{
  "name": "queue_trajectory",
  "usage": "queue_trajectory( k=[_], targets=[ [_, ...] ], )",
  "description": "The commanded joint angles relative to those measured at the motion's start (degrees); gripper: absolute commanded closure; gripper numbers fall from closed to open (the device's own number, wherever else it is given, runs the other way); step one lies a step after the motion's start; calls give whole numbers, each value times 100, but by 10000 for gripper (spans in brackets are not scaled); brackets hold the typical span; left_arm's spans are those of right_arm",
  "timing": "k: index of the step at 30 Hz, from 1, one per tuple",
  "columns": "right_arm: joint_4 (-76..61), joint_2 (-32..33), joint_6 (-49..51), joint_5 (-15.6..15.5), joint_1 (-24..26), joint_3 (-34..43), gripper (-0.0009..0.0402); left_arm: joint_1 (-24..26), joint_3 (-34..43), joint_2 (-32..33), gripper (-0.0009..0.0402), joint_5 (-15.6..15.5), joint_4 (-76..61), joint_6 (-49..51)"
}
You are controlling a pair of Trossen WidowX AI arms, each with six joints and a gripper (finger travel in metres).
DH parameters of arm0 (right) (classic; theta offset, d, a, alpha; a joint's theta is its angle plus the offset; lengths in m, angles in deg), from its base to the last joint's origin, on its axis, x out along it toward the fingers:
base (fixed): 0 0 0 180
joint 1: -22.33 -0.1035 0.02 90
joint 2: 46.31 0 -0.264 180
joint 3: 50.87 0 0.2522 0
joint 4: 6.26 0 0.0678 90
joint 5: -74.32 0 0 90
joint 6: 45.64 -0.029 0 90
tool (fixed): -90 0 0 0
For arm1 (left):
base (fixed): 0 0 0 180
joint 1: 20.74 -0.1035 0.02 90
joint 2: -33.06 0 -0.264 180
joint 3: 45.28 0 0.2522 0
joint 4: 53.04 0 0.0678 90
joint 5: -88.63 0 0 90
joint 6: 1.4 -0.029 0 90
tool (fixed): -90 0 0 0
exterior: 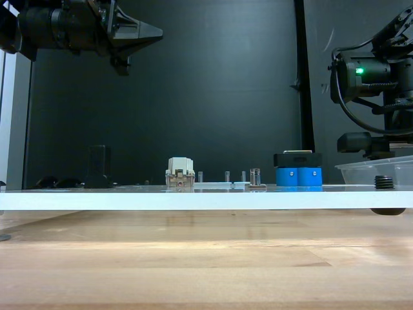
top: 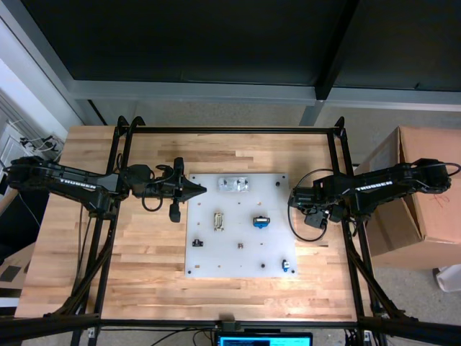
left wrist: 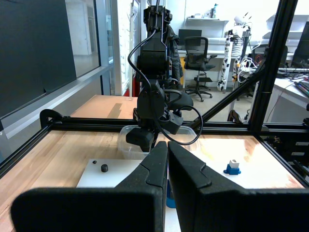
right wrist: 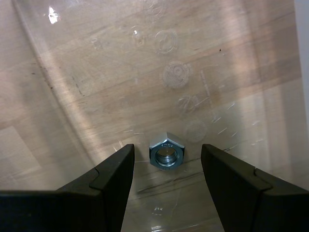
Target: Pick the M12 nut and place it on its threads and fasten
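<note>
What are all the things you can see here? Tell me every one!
M12 nut: one, silver, lying flat in the clear tray, between the right gripper's fingers, apart from both.
stud: one, black, ribbed, bare, at the board's near right edge.
clear tray: one, see-through, right of the board.
white board: one, mid-table.
blue parts: two, on the board.
beige connector: one, mid-board.
cardboard box: one, brown, beyond the table's right edge.
left gripper: black, shut, raised over the board's far left edge.
right gripper: black, open, down in the tray.
</note>
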Motion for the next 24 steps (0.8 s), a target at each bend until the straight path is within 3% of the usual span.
queue_trajectory(
  k=[1,16,24],
  targets=[
    [9,0,-9,-9,-2,2,212,0,0,0,393,2,0,0],
    [-9,-4,-72,-7,-9,63,356,-2,0,0,393,2,0,0],
    [-490,-94,-472,-9,-96,507,394,-2,0,0,393,2,2,0]
  ],
)
